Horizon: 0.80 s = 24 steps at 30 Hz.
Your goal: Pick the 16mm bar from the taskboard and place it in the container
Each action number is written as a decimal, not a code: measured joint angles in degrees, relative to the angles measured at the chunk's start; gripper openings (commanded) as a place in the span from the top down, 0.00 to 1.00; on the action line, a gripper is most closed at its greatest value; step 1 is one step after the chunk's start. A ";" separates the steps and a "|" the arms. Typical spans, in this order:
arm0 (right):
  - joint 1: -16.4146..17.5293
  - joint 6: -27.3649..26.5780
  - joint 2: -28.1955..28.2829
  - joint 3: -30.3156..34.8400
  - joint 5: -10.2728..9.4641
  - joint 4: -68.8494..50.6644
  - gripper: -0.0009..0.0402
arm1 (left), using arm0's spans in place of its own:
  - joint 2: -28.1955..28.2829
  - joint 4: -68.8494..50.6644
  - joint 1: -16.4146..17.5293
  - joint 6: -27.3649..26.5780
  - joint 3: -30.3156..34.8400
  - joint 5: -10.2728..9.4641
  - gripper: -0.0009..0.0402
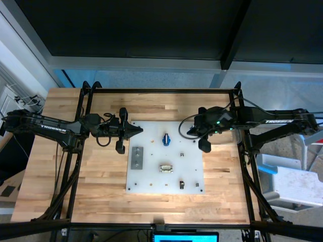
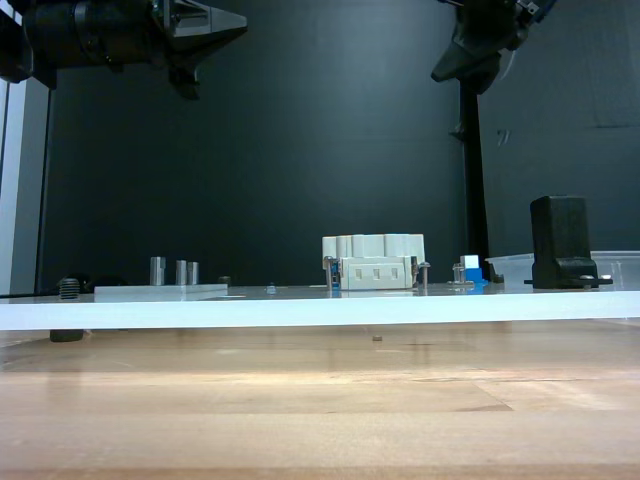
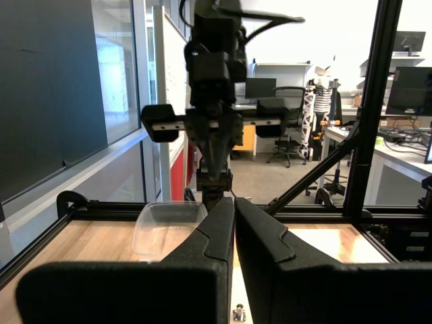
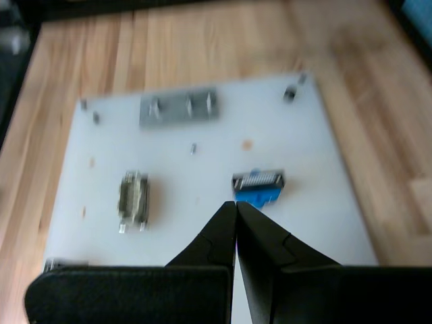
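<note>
The white taskboard (image 1: 151,176) lies in the middle of the table and carries a grey block (image 1: 137,157), a blue knob (image 1: 166,138) and small fittings. A tiny grey stub that looks like the 16mm bar (image 4: 194,147) stands on the board between the grey block (image 4: 179,106) and the blue knob (image 4: 260,185). The clear container (image 3: 169,226) sits beyond the board, toward the right arm. My left gripper (image 1: 140,130) hovers shut and empty over the board's far left corner. Over the board's far right part, my right gripper (image 1: 204,146) hangs high, shut and empty.
A beige multi-pin connector (image 1: 165,168) and a small black part (image 1: 181,184) stand on the near half of the board. A black frame (image 1: 161,91) rims the wooden table. Both arms are well above the board in the low view.
</note>
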 measured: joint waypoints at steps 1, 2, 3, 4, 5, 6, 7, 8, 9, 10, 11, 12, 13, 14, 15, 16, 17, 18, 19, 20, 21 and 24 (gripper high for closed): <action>0.37 0.00 1.16 1.09 0.00 -2.01 0.98 | 0.00 -0.02 0.00 0.00 0.00 -0.02 0.98; 0.79 0.02 2.25 2.10 0.00 -3.61 0.98 | 0.00 0.00 0.00 0.02 0.00 -0.02 0.98; 1.22 0.07 3.30 3.13 0.00 -5.18 0.98 | 0.00 0.02 0.00 0.02 0.00 0.00 0.98; 1.73 0.13 4.31 4.04 -0.02 -6.51 0.98 | 0.00 0.02 0.00 0.00 -0.02 0.00 0.98; 2.21 0.31 5.27 4.92 -0.02 -7.69 0.98 | 0.00 0.00 0.00 0.00 0.00 0.00 0.98; 2.69 0.48 6.12 5.77 0.00 -8.68 0.98 | 0.00 0.00 0.00 0.02 0.00 0.00 0.98; 3.19 0.68 7.02 6.54 0.00 -9.62 0.98 | 0.00 0.00 0.00 0.00 -0.02 0.00 0.98; 3.65 0.90 7.85 7.30 0.00 -10.78 0.98 | 0.00 0.02 0.00 0.02 -0.02 0.00 0.98; 4.11 1.14 8.76 8.17 0.00 -12.00 0.98 | 0.00 0.02 0.00 0.02 0.00 0.00 0.98; 4.55 1.40 9.70 9.05 0.02 -13.35 0.98 | 0.00 0.00 0.00 0.02 -0.02 0.00 0.98; 5.05 1.62 10.58 9.94 0.04 -14.64 0.98 | 0.00 -0.02 0.00 0.00 0.00 0.00 0.98; 5.53 1.81 11.41 10.80 0.13 -15.96 0.98 | 0.00 0.00 0.00 0.02 -0.02 0.00 0.98; 6.01 1.92 12.31 11.61 0.15 -17.42 0.98 | 0.00 0.00 0.00 0.00 0.00 0.00 0.98; 6.54 2.23 13.14 12.41 0.17 -18.82 0.98 | 0.00 0.02 0.00 0.02 0.00 0.00 0.98; 6.99 2.54 14.03 13.27 0.20 -19.96 0.98 | 0.00 0.00 0.00 0.02 0.00 0.00 0.98; 7.48 3.04 14.86 14.10 0.20 -20.92 0.98 | 0.00 -0.02 0.00 0.00 0.00 0.00 0.98; 7.96 3.37 15.69 14.88 0.20 -22.08 0.98 | 0.00 -0.02 0.00 0.00 0.00 0.00 0.98; 8.52 3.61 16.48 15.56 0.22 -23.32 0.98 | 0.00 0.00 0.00 0.02 0.00 0.00 0.98; 9.07 3.91 17.29 16.24 0.22 -24.52 0.98 | 0.00 0.02 0.00 0.00 0.00 0.00 0.98; 9.66 4.35 18.08 16.87 0.22 -25.51 0.98 | 0.00 0.02 0.00 0.02 -0.02 0.00 0.98; 10.21 4.83 18.84 17.57 0.22 -26.47 0.98 | 0.00 -0.02 0.00 0.00 0.00 0.00 0.98; 11.93 6.38 20.65 18.64 0.22 -28.89 0.98 | 0.00 0.02 0.00 0.00 0.00 0.00 0.98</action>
